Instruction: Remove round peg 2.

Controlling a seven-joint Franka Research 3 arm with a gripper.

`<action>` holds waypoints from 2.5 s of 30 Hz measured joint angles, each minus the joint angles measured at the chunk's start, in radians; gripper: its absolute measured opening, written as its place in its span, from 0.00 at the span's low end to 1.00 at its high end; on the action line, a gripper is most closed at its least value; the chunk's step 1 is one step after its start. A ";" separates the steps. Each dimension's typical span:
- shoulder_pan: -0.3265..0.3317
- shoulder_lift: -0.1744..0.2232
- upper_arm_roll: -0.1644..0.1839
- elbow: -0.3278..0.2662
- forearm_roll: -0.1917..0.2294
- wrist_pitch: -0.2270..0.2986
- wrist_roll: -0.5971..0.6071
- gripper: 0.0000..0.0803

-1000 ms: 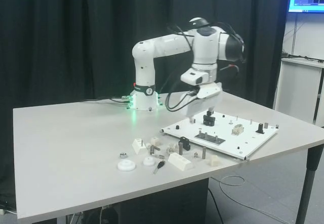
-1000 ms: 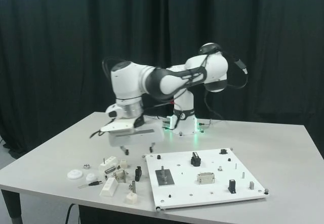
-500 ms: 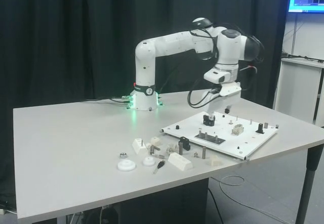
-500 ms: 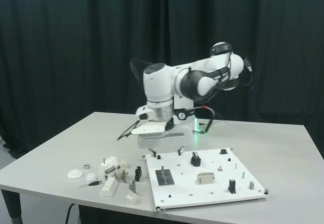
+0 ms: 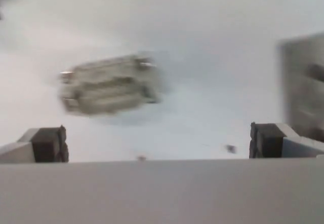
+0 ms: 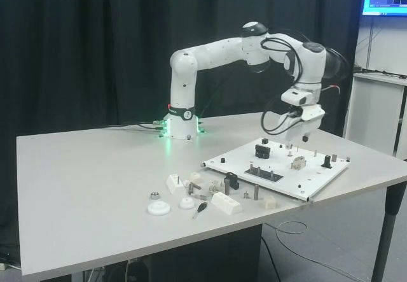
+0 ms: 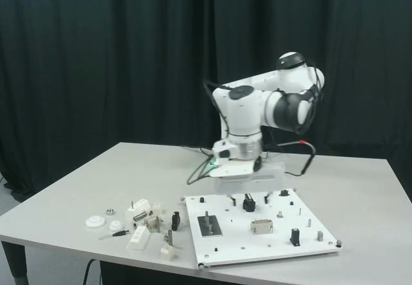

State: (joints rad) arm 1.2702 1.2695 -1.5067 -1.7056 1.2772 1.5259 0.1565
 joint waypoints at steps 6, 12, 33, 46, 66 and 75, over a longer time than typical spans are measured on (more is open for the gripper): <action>0.059 -0.006 0.022 -0.001 0.001 0.030 0.040 1.00; 0.117 -0.008 0.039 -0.011 0.001 0.062 0.083 1.00; 0.341 -0.011 0.051 -0.149 0.001 0.193 0.205 1.00; 0.402 -0.018 0.082 -0.181 0.001 0.275 0.243 1.00; 0.403 -0.025 0.125 -0.180 0.001 0.309 0.264 1.00; 0.401 -0.025 0.132 -0.175 0.004 0.316 0.275 1.00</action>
State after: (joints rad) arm 1.6716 1.2445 -1.3744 -1.8807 1.2815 1.8420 0.4310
